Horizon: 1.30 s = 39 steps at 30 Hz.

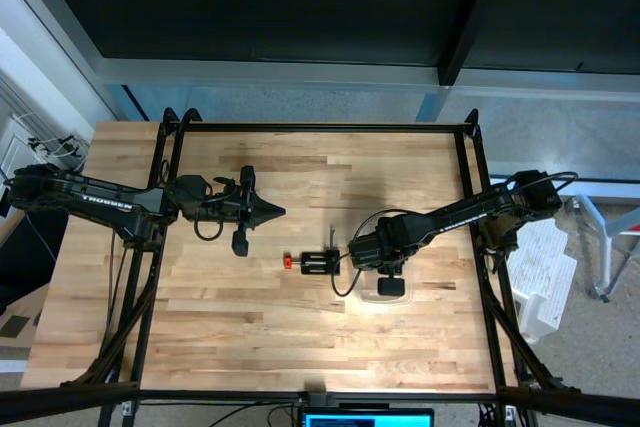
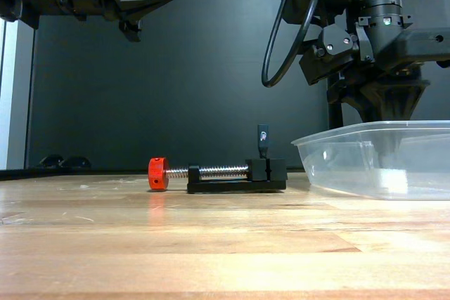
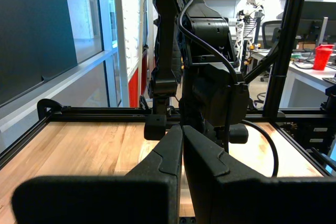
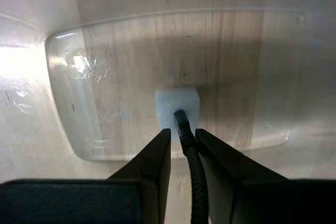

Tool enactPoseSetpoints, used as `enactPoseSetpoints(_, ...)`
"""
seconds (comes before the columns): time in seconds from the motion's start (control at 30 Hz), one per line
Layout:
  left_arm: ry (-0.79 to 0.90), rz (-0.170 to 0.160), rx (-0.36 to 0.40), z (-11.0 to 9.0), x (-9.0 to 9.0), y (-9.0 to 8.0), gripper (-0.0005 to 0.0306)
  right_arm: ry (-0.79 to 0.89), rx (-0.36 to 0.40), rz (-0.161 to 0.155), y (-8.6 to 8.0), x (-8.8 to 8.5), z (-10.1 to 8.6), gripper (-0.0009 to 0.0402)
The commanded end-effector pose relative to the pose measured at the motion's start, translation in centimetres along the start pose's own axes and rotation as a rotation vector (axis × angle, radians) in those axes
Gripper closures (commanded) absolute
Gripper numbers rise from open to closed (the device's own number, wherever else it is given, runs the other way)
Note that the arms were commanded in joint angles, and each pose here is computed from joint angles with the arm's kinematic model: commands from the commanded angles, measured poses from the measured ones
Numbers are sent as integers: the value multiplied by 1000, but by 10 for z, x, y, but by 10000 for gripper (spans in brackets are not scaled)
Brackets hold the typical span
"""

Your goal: Pick the USB-C connector and install on taskboard

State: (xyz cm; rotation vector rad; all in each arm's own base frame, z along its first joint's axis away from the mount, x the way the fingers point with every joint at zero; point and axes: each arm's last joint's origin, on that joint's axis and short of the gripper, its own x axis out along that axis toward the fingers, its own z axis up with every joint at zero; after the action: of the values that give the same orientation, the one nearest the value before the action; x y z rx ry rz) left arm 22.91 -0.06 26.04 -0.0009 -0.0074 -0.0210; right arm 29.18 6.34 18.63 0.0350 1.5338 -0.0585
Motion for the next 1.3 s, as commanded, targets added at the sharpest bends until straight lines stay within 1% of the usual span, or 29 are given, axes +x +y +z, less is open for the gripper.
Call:
enactPoseSetpoints(0.03,0,0,0,0,0,0,300,-5,-3,1,0,0,0,355)
enactPoseSetpoints(0.23,0,0,0,0,0,0,300,-5,-4,1,0,1,0,396)
enactPoseSetpoints(0.3,0,0,0,0,0,0,300,-3,-3,0,0,1,0,391)
enactPoseSetpoints(0.47,0,0,0,0,0,0,300,-1,-3,-1,0,0,0,392)
enactPoseSetpoints(0.8,0,0,0,0,0,0,300,-14,-3,1,-1,-7,-4,393)
enactPoseSetpoints(1.0,0,0,0,0,0,0,300,-23,-3,3,-2,-17,-6,393)
enactPoseSetpoints(1.17,0,0,0,0,0,0,300,-40,-1,1,-4,-35,-9,393)
enactPoseSetpoints(1.3,0,0,0,0,0,0,300,-61,13,7,-6,-49,-13,393)
